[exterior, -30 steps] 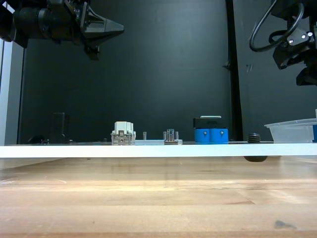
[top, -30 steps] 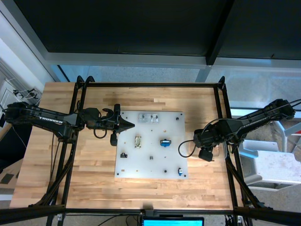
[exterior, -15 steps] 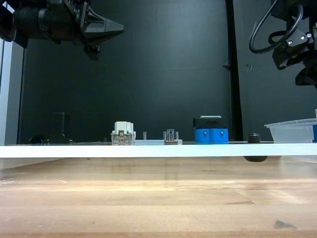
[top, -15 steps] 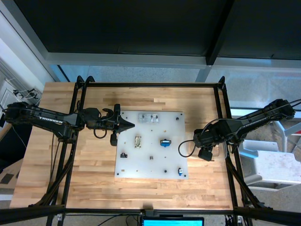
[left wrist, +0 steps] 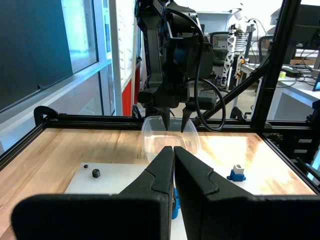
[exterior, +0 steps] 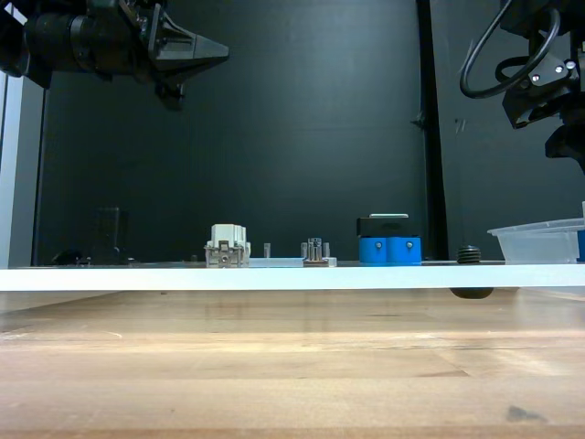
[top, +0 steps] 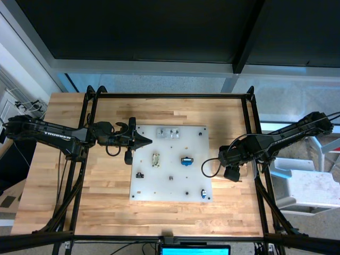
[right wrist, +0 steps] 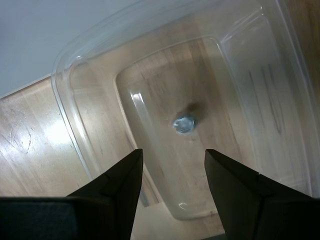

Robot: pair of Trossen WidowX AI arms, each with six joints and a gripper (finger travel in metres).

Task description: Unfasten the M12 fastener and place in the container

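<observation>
The M12 fastener, a small silver nut (right wrist: 184, 123), lies on the floor of the clear container (right wrist: 95, 100). My right gripper (right wrist: 172, 165) hangs open straight above it, holding nothing. In the high view this gripper (top: 232, 174) sits just off the board's right edge and covers most of the container (top: 246, 171). The black ribbed stud (exterior: 469, 255) stands bare on the white board (top: 159, 183), in front of the container (exterior: 539, 242). My left gripper (top: 149, 142) is shut and empty, raised over the board's far left part.
On the board stand a blue-and-white connector (top: 203, 194), a blue block (top: 186, 161), a grey D-shaped connector (top: 156, 160) and a black post (left wrist: 96, 173) at the far right corner. A black frame (top: 170, 96) surrounds the wooden table.
The right arm has risen very slightly over the container. The left arm has not moved.
</observation>
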